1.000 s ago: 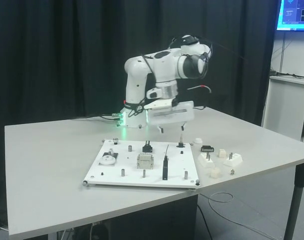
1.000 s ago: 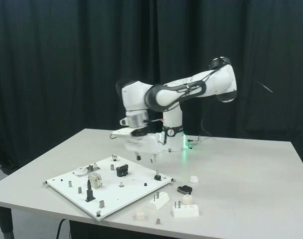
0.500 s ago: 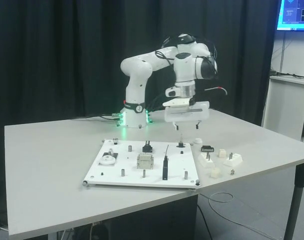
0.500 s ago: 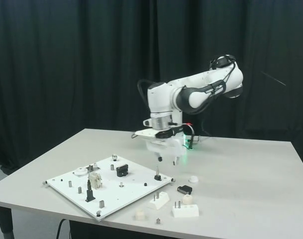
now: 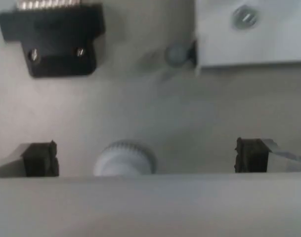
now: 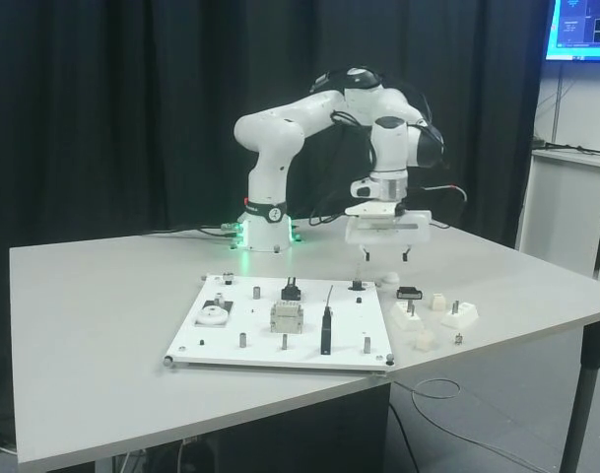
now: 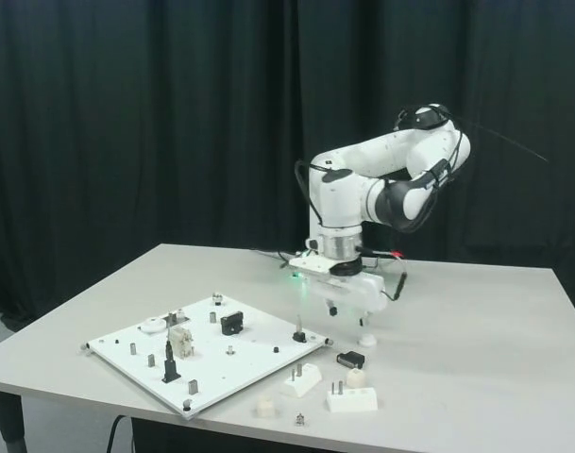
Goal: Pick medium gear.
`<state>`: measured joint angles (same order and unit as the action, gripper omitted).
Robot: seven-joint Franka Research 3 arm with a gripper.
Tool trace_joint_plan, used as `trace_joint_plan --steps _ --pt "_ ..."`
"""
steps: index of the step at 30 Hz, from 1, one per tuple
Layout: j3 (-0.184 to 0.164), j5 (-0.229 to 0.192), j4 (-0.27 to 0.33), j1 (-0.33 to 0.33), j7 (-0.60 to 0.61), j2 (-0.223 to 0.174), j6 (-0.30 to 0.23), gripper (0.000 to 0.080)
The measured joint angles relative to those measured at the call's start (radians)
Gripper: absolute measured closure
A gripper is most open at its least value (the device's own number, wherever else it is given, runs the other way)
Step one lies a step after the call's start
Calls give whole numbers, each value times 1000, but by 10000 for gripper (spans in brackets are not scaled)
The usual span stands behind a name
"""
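Hovering over the medium gear point(image 5: 124, 159) — fingers point(image 5: 40, 159) spread wide.

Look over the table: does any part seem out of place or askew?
Several parts lie loose on the grey table beside the white board rather than on it: a small white gear under the gripper, a black connector and white blocks. Nothing looks damaged.

White board point(image 6: 231, 340), black connector point(image 5: 54, 39)
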<state>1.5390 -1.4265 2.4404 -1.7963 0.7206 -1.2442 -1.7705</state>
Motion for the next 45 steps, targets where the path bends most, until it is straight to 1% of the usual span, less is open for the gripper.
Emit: trace_joint_plan --steps 5,14,23,33,45 --pt "-36 -5 0 -36 44 11 -32 3" --pt "-95 -28 0 -86 108 12 -101 3" --pt "-138 -49 0 -117 156 12 -160 3" --pt "-162 -55 0 -129 177 12 -197 3" --pt "-168 -55 0 -130 179 12 -216 3"
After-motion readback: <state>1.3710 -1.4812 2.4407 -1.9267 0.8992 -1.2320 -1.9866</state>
